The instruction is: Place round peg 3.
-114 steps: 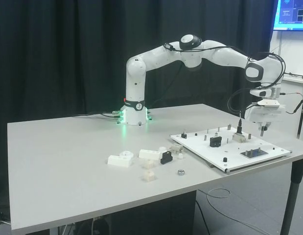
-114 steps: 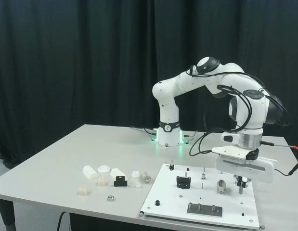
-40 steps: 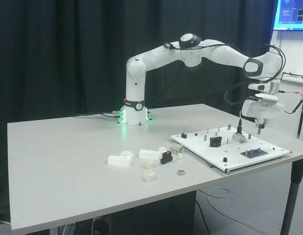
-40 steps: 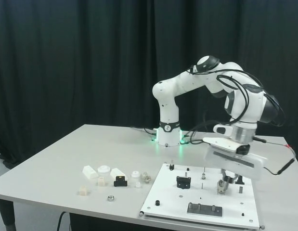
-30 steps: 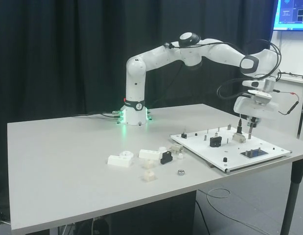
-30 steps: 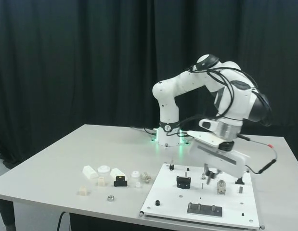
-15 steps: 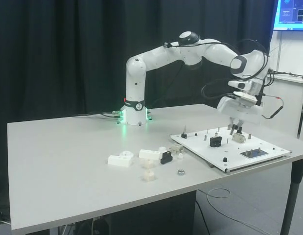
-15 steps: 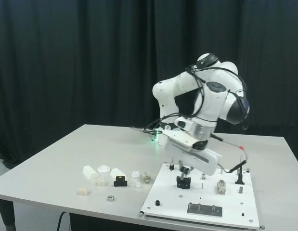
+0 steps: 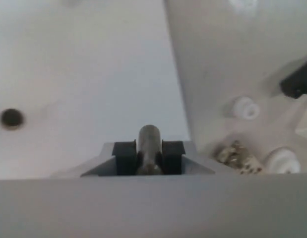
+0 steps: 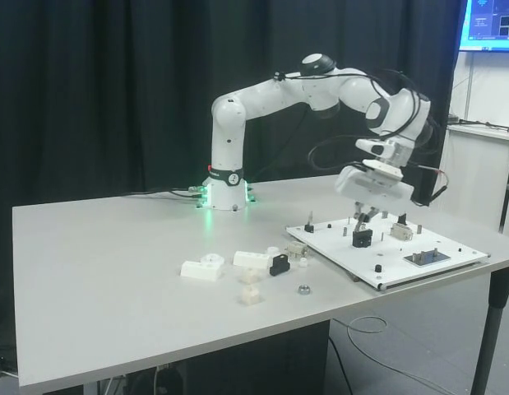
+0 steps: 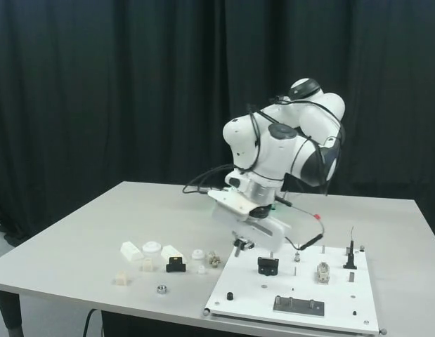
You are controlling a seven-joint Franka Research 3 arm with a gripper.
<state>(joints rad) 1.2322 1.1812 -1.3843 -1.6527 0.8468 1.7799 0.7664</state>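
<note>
In the wrist view my gripper (image 9: 149,158) is shut on a grey metal round peg (image 9: 149,139), held upright between the black pads (image 9: 124,157). Below it lies the white assembly board (image 9: 84,74), with one dark round hole (image 9: 12,118) off to the side. The board's edge runs just past the peg. In the first room view the gripper (image 10: 363,216) hangs over the part of the board (image 10: 418,243) nearest the robot's base. The second room view shows the gripper (image 11: 239,246) tilted above the board's (image 11: 238,281) corner next to the loose parts.
A black block (image 10: 361,238), a grey metal plate (image 10: 425,257), a black knob (image 10: 378,269) and thin pins stand on the board. Loose on the table beside it lie white blocks (image 10: 201,268), a black clip (image 10: 279,265), a nut (image 10: 303,289) and small white caps (image 9: 245,107).
The arm has swung from beyond the board's far end across the board to its edge near the loose parts, carrying the peg and tilting the wrist.
</note>
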